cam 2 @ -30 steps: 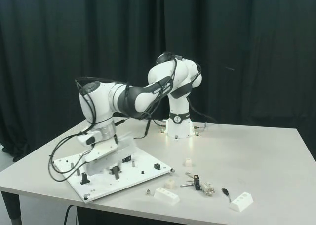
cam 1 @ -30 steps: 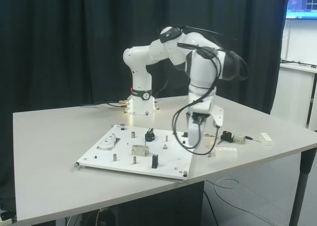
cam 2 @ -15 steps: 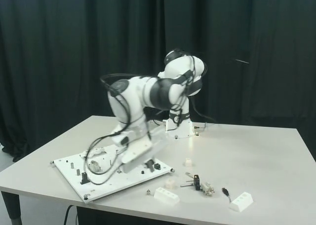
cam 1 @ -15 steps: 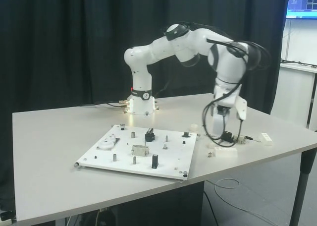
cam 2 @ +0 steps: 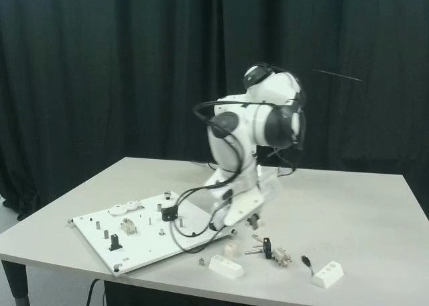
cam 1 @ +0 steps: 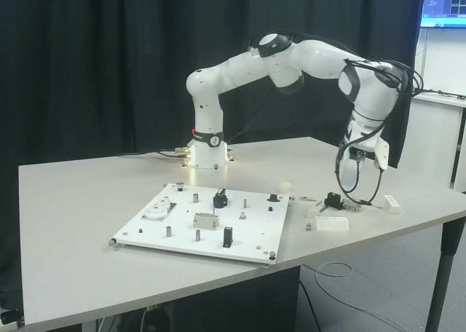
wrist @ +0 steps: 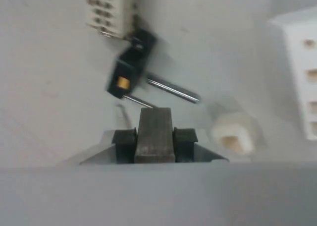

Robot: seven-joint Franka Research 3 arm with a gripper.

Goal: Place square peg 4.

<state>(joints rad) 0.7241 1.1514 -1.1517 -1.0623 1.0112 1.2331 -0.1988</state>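
In the wrist view the gripper point(wrist: 155, 137) is mostly hidden behind a grey band of its own housing; only two black finger stubs and the dark block between them show. Beside the black plug point(wrist: 128, 72), the pale connector point(wrist: 110, 9) and the white socket block point(wrist: 300, 72) are cut off by the picture's edges. In the second room view the gripper is lost in motion blur above the white board point(cam 2: 144, 249), whose small fittings are too small to identify.
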